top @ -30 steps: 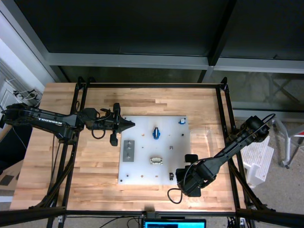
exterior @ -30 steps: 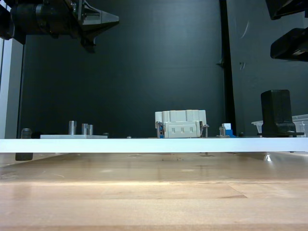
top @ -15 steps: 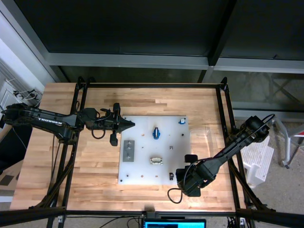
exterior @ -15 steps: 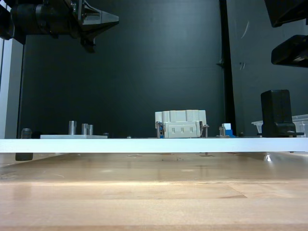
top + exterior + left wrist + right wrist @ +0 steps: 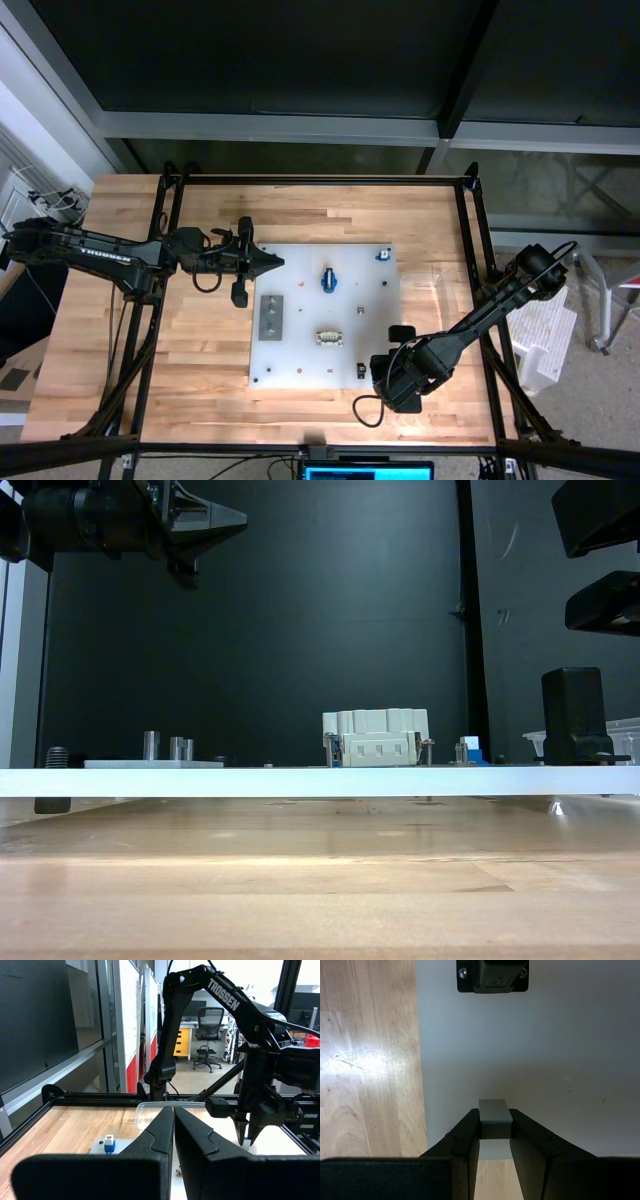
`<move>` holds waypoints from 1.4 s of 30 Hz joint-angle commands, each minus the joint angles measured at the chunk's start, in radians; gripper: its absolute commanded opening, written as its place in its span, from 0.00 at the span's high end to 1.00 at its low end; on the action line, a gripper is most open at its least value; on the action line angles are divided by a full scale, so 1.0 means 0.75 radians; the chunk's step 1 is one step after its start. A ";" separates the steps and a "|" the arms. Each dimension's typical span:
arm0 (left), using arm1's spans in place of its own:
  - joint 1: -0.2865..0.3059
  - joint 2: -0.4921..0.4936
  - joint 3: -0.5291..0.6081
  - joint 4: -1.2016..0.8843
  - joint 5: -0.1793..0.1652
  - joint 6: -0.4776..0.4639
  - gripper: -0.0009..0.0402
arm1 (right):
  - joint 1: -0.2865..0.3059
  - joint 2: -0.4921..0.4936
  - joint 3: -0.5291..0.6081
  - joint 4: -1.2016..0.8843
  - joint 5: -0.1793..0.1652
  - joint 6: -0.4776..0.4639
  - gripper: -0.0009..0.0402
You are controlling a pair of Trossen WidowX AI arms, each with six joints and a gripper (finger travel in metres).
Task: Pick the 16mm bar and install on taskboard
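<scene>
I see my right gripper (image 5: 495,1127) clamped on the 16mm bar (image 5: 495,1116) over the taskboard (image 5: 545,1060) corner, left gripper (image 5: 174,1116) fingers together above its far-left edge.

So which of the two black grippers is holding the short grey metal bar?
The right gripper, above the near right corner of the white square taskboard: its fingers clamp the bar. The left gripper, shut above the far left corner, holds nothing.

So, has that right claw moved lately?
Yes: the right gripper, holding the 16mm bar, dropped toward the black block. Left gripper hangs over the taskboard's far-left corner.
</scene>
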 commanded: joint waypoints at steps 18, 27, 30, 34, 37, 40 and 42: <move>0.001 0.001 0.000 0.001 0.000 0.000 0.98 | 0.001 -0.002 0.003 0.026 -0.002 0.004 0.72; 0.000 0.001 0.000 0.001 0.000 0.000 0.98 | 0.001 -0.022 0.006 0.023 -0.008 0.002 0.58; 0.000 0.001 0.000 0.001 0.000 0.000 0.98 | 0.001 -0.044 0.006 0.011 -0.035 0.002 0.55; 0.000 0.001 0.000 0.001 0.000 0.000 0.98 | 0.001 -0.082 0.006 -0.017 -0.052 0.003 0.52; 0.000 0.000 0.000 0.001 0.000 0.000 0.98 | 0.001 -0.115 0.006 -0.036 -0.051 0.005 0.51; 0.001 0.000 0.000 0.001 0.000 0.000 0.98 | 0.001 -0.142 0.006 -0.050 -0.051 0.006 0.51; 0.000 0.001 0.000 0.001 0.000 0.000 0.98 | 0.001 -0.152 0.006 -0.051 -0.051 0.006 0.51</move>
